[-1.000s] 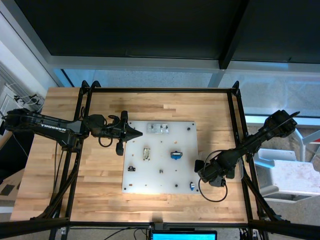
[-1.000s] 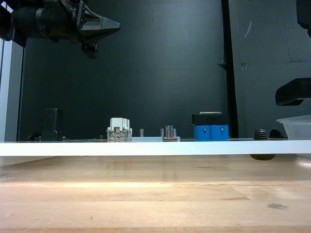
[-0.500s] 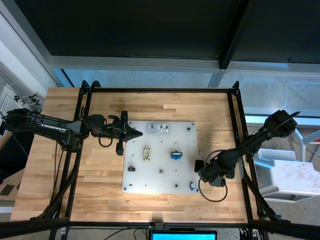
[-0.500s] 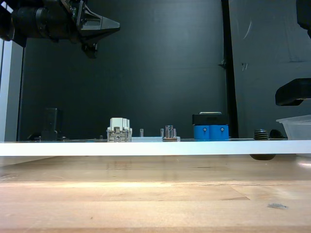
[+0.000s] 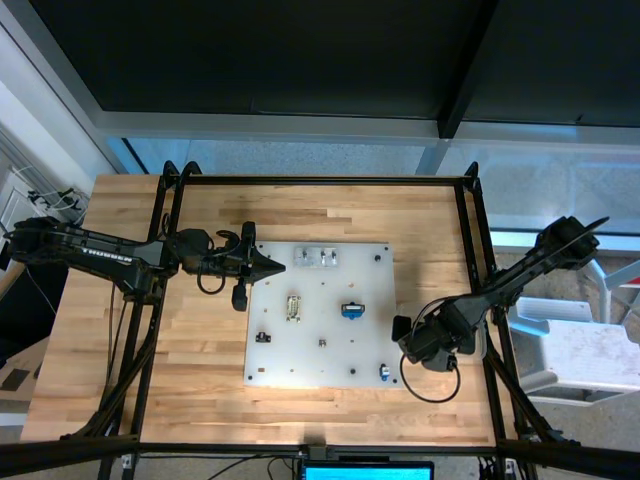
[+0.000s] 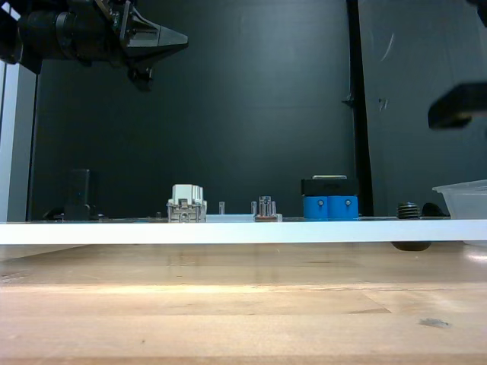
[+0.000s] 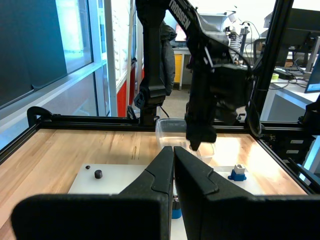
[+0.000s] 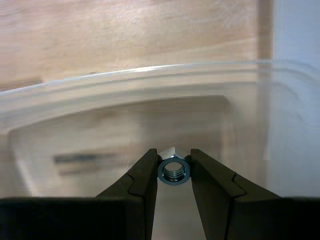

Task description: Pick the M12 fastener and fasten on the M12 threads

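In the right wrist view a small silver nut (image 8: 173,171) is pinched between the two fingers of my right gripper (image 8: 173,170), just above the floor of the clear tray (image 8: 150,90). From above, the right gripper (image 5: 430,345) hangs over that tray (image 5: 480,345) off the white board's (image 5: 300,350) right edge. The black ribbed stud (image 6: 409,210) stands bare on the board. My left gripper (image 5: 278,268) hovers shut and holding nothing over the board's far left corner, high in the low view (image 6: 181,36).
The board carries a blue fitting (image 6: 329,205), a white connector block (image 6: 186,207), a small silver post (image 6: 265,208) and a black block (image 6: 80,194) at far left. A black frame rail (image 5: 480,260) runs along the table's right side, beside the tray.
The right arm has lifted: its black body sits higher in the low view and has shifted slightly toward the near edge from above. The left arm has stayed still.
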You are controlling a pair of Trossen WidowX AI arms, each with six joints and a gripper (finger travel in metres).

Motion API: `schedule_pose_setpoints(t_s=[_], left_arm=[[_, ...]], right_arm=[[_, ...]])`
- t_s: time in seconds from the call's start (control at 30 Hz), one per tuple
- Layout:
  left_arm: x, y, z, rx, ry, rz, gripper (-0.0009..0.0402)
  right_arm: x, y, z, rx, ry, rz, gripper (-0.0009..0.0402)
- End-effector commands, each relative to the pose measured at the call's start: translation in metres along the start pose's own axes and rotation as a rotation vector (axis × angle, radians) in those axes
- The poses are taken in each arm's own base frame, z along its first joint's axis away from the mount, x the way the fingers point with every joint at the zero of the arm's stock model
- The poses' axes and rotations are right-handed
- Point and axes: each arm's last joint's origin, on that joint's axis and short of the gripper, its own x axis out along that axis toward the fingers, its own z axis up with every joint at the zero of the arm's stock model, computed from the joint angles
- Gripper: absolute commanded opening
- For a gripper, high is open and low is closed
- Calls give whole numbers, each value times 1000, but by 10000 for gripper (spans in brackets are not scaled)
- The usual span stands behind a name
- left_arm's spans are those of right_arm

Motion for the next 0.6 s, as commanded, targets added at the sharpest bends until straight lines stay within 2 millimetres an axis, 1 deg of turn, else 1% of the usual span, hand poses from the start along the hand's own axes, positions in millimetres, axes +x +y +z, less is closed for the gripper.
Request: schedule_pose_setpoints(t_s=[0.03,0.2,0.33,0.47,0.6], left_arm=[[0,0,0,0,-1,0,0],[0,0,0,0,-1,0,0],[0,0,0,0,-1,0,0],[0,0,0,0,-1,0,0],[0,0,0,0,-1,0,0]], right_arm=[[-18,-5,4,-4,-2,-3,5],[-39,-17,14,-43,12,-16,4],[-51,-34,28,-44,47,-31,4],[-58,-56,47,-43,49,-28,4],[-56,-80,66,-65,49,-26,4]])
